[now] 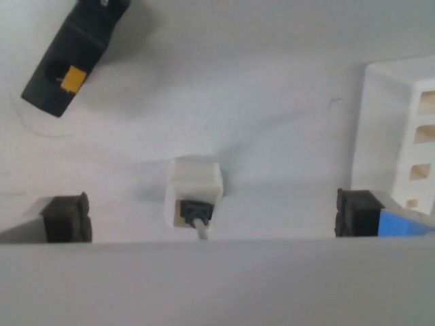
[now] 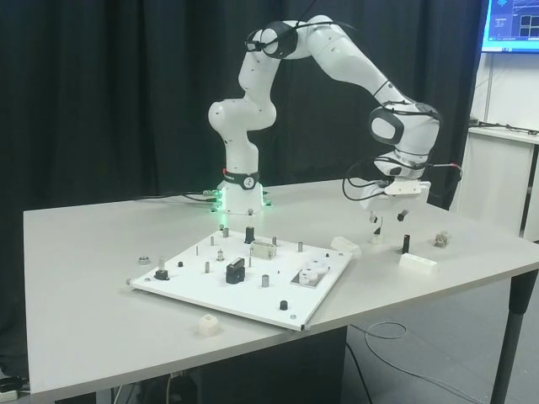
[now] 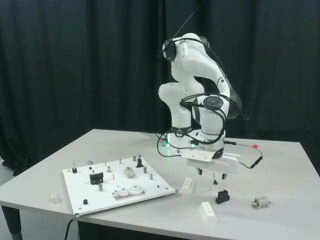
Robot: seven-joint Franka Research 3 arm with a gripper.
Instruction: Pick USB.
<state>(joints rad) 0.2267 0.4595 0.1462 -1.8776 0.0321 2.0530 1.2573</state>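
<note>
The USB point(image 1: 196, 209) is a black plug with a short metal tip, sitting in a small white holder point(image 1: 194, 183) on the grey table. My gripper point(image 1: 211, 217) hangs a little above it and is open. One black finger point(image 1: 66, 219) shows on one side of the holder and the other finger point(image 1: 357, 214) on the opposite side, both well apart from it. From the room views, the gripper point(image 2: 389, 225) point(image 3: 212, 175) points down over the small white holder point(image 2: 376, 237) point(image 3: 215, 188) near the table's right part.
A black part point(image 1: 68, 61) point(image 2: 405, 243) point(image 3: 222, 196) lies close by. White slotted blocks point(image 1: 408, 136) point(image 2: 345, 245) point(image 2: 418, 262) point(image 3: 208, 211) flank the spot. A small grey piece point(image 2: 440, 240) lies further out. A white board point(image 2: 244, 290) carries several parts.
</note>
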